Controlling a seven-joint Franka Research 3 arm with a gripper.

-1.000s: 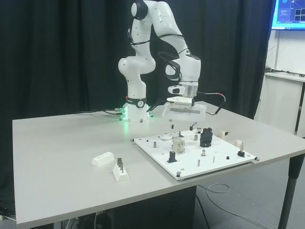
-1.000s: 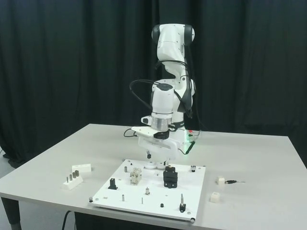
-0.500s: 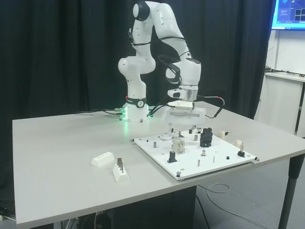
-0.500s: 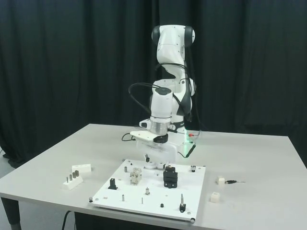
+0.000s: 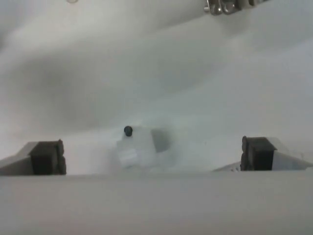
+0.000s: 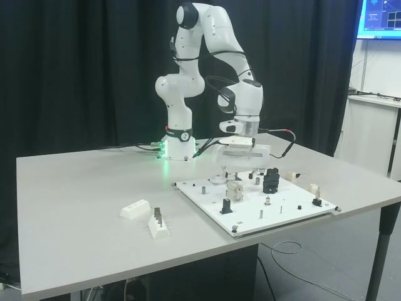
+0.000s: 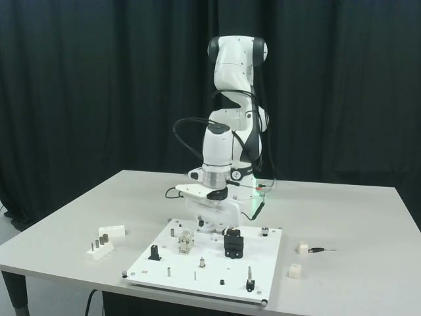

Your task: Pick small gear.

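Note:
In the wrist view a small white gear [image 5: 138, 146] with a dark pin at its middle sits on the white board, between my two fingertips. The gripper [image 5: 151, 155] is open, one black pad [image 5: 46, 157] on one side of the gear and the other well clear on the opposite side. From the room views the gripper [image 6: 235, 175] [image 7: 209, 228] hangs low over the far part of the white assembly board [image 6: 288, 207] [image 7: 217, 266]. The hand hides the gear in both room views.
A black block [image 6: 270, 180] [image 7: 231, 245] stands on the board just beside the hand, with a small metal part [image 7: 185, 242] and several pegs nearby. Two white holders [image 6: 135, 209] [image 6: 158, 224] lie on the grey table. Small white cubes [image 7: 302, 247] [image 7: 295, 270] sit past the board's other side.
The arm has lowered the hand toward the board and shifted it slightly across the board's far part. The fingers stay apart.

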